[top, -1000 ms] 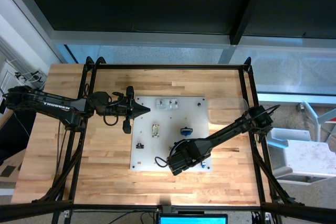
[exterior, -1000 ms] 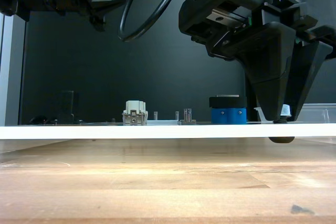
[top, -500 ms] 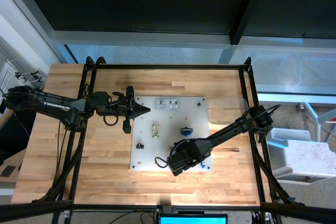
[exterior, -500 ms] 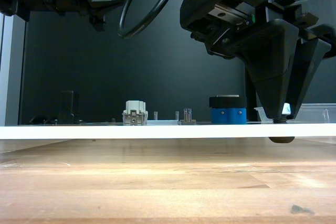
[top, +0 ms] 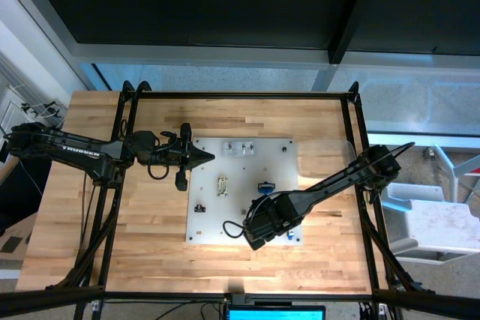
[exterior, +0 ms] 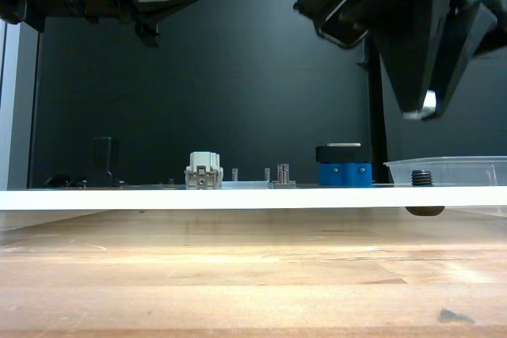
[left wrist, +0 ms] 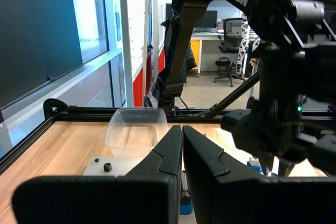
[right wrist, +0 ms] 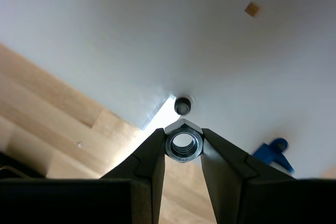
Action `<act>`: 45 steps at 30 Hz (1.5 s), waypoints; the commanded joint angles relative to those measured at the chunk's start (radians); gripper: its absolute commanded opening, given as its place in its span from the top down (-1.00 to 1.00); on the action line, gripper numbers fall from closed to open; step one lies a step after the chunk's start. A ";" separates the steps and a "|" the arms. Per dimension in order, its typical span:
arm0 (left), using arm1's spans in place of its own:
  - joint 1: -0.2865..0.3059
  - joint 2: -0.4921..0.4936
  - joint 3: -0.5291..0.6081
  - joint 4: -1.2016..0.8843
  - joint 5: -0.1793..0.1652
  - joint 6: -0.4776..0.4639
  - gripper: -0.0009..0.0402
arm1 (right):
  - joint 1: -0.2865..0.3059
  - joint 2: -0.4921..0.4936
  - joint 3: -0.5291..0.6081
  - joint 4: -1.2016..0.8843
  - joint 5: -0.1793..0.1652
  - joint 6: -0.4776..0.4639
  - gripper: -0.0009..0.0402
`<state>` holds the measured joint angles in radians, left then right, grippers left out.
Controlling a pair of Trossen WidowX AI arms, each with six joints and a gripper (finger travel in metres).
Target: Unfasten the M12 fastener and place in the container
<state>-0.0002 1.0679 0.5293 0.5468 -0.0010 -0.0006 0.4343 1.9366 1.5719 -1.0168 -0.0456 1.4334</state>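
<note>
M12 fastener, pinched just at the tips of the right gripper above its bare stud, may slip as we carry it to the container; the left gripper sits closed at the left edge of the board.

Left hand fingers together, container beyond

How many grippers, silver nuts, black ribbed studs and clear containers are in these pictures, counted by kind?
Grippers: 2, left gripper over the board's far left corner, right gripper above the stud.
Silver nuts: 1, the nut clamped in the right gripper.
Ribbed studs: 1, bare.
Clear containers: 1, the container right of the board.
Total: 5.
</note>
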 commanded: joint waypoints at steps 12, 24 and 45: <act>0.000 0.000 0.000 0.000 0.000 0.000 0.96 | -0.070 -0.095 -0.002 -0.150 0.003 -0.224 0.84; 0.000 0.000 0.000 0.000 0.000 0.000 0.96 | -0.166 -0.256 -0.146 -0.146 0.003 -0.651 0.84; 0.000 0.000 0.000 0.000 0.000 0.000 0.96 | -0.455 -0.613 -0.525 -0.141 0.002 -1.093 0.92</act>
<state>-0.0002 1.0683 0.5289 0.5472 -0.0013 -0.0002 -0.0002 1.3327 1.0569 -1.1591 -0.0448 0.3607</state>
